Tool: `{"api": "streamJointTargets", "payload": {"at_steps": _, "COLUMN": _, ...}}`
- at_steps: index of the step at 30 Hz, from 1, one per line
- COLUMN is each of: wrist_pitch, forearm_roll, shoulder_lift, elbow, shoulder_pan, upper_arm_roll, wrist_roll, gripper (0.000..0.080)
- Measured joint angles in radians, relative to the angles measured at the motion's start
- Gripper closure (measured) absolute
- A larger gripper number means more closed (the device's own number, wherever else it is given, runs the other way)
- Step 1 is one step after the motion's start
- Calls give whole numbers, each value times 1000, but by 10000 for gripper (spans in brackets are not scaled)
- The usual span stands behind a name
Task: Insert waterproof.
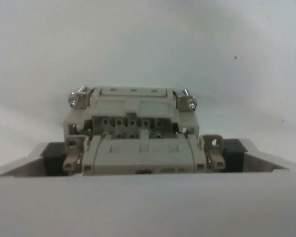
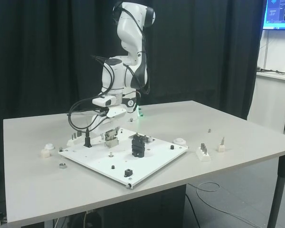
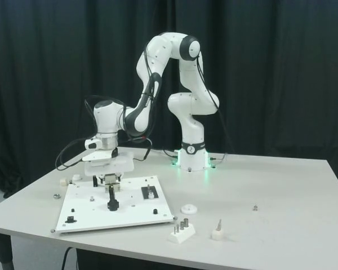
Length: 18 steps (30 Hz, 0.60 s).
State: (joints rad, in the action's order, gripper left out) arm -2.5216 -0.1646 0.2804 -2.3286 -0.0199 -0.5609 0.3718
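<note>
In the wrist view a grey waterproof connector plug with side latches sits between my black fingertips. The gripper is shut on it. Directly against the plug is its grey socket, with several pin holes and a screw at each end. In the room views the gripper hangs low over the far side of the white board, with the plug down at the board.
On the board stand a black block, a black upright peg and a small black part. Off the board lie a white disc, a white pin holder and a small white block.
</note>
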Motion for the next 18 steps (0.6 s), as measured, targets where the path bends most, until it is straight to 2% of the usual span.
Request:
{"api": "streamJointTargets", "payload": {"at_steps": 12, "wrist_pitch": 0, "forearm_roll": -62, "shoulder_lift": 8, "elbow": 0, "shoulder_pan": 0, "upper_arm_roll": 0, "wrist_roll": 19, "gripper": 176}}
{"api": "streamJointTargets", "payload": {"at_steps": 18, "wrist_pitch": 9, "forearm_roll": -80, "shoulder_lift": 6, "elbow": 0, "shoulder_pan": 0, "upper_arm_roll": 0, "wrist_roll": 19, "gripper": 176}}
